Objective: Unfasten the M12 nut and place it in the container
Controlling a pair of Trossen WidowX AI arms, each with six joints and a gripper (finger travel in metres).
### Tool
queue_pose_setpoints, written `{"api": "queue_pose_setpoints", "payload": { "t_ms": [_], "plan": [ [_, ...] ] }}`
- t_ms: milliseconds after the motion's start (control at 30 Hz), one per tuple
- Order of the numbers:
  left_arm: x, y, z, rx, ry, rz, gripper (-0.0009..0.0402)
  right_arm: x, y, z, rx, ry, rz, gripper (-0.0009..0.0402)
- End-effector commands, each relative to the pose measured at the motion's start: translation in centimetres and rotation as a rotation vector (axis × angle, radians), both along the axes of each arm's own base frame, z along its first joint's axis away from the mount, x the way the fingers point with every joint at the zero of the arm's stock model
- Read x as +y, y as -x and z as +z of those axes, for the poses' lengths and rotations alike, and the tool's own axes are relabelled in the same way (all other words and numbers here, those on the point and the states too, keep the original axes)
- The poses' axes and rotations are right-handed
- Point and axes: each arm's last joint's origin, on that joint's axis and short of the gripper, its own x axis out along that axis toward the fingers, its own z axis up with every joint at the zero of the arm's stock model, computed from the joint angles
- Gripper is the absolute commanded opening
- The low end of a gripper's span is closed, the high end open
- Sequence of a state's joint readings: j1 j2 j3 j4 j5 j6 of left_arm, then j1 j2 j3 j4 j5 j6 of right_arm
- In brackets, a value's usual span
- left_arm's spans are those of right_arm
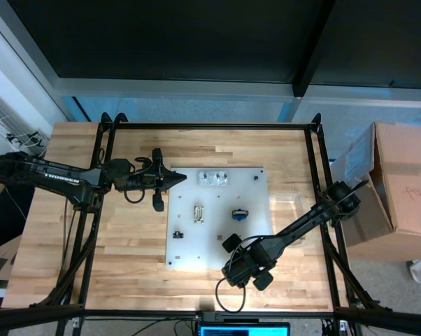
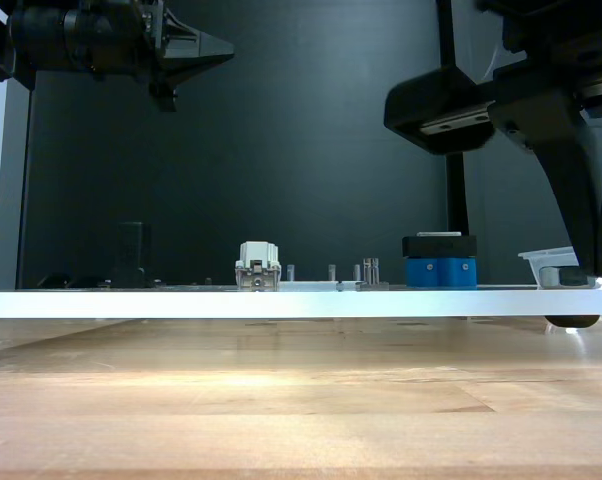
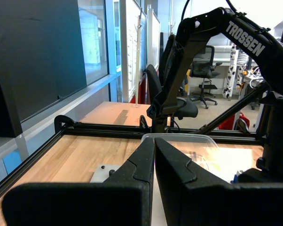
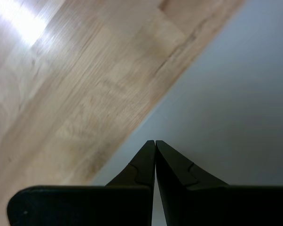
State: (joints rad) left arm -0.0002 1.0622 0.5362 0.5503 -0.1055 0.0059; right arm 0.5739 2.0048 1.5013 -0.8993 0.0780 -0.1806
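The left hand [image 1: 184, 178] hangs above the far left edge of the flat white board [image 1: 252, 189], left of centre in the high view. Its 2 black fingers [image 3: 141, 165] are pressed together along their length, with nothing between them. In the low view it sits high in the upper left of the frame [image 2: 229, 45], well clear of the board.

The right hand [image 1: 240, 269] reaches down over the board's near right edge, at the lower middle of the high view. Its own camera shows its fingers [image 4: 142, 165] closed tip to tip and gripping nothing, above the line where the white board meets the pale wooden surface [image 1: 126, 238]. At the far right of the low view the hand [image 2: 593, 268] comes down to the board's level.

The small silver M12 nut cannot be picked out. The right hand covers the stud's place from above. A small grey piece [image 2: 559, 276] shows beside the fingertips, in front of the clear plastic container [image 2: 546, 256], and I cannot tell whether it is the nut. The container [image 1: 289, 197] lies right of the board.

A blue block [image 2: 439, 272] and a white connector housing [image 2: 258, 268] stand mid-board.
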Motion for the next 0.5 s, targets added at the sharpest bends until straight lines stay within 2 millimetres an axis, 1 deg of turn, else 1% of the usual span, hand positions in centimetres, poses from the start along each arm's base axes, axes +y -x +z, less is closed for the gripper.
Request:
{"api": "queue_pose_setpoints", "payload": {
  "t_ms": [33,167,233,367,500],
  "plan": [
    [0.0,0.0,0.0,0.0,0.0,0.0,0.0,0.02,0.01,0.01,-0.003,0.023,0.128,0.0],
    [0.0,0.0,0.0,0.0,0.0,0.0,0.0,0.0,0.04,0.0,-0.004,0.059,0.316,0.0],
    [0.0,0.0,0.0,0.0,0.0,0.0,0.0,-0.02,0.03,0.0,-0.006,0.071,0.378,0.0],
    [0.0,0.0,0.0,0.0,0.0,0.0,0.0,-0.03,0.02,0.0,-0.007,0.074,0.396,0.0],
    [0.0,0.0,0.0,0.0,0.0,0.0,0.0,-0.03,0.03,-0.01,-0.004,0.066,0.356,0.0]
  ]
}}
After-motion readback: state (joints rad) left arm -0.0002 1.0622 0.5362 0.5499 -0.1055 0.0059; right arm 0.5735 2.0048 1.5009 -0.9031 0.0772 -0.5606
